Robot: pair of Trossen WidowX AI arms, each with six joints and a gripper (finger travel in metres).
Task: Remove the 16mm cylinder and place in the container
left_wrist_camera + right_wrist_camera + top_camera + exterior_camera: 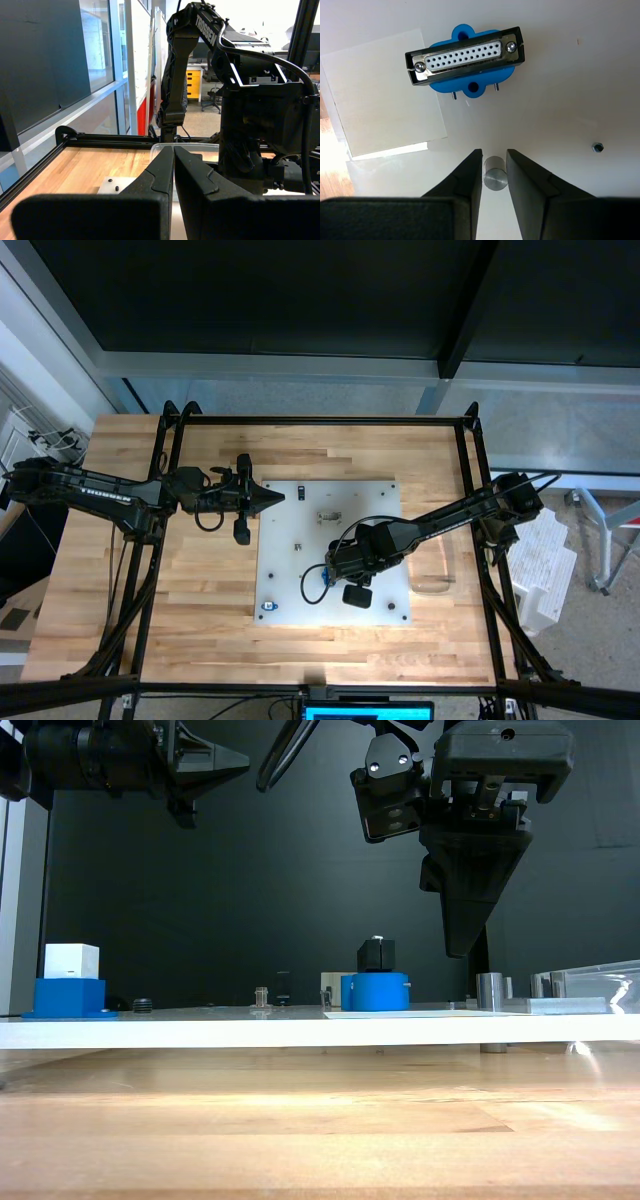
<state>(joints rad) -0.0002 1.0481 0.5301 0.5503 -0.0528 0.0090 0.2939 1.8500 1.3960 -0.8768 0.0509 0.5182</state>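
Wooden table (pixel 200 590) carries a white board (pixel 290 570), with bare planks all round it. At left we see the left gripper (pixel 277 498) held high by the board's edge, fingers pressed together. The right gripper (pixel 493 153) points down above the cylinder (pixel 495 179) standing on the board, fingers narrowly parted, holding nothing. The container (pixel 436 562) lies just right of the board, and we can barely trace its clear walls.

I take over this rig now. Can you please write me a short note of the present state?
Left tool: shut, parked in the air at the white board's left edge.
Right tool: open, above the 16mm cylinder, a finger to each side, not gripping yet.
The cylinder stands upright on the board.
The container sits at the board's right side.
Done: alignment only.
Left: lower, close, lift out, release into the container.
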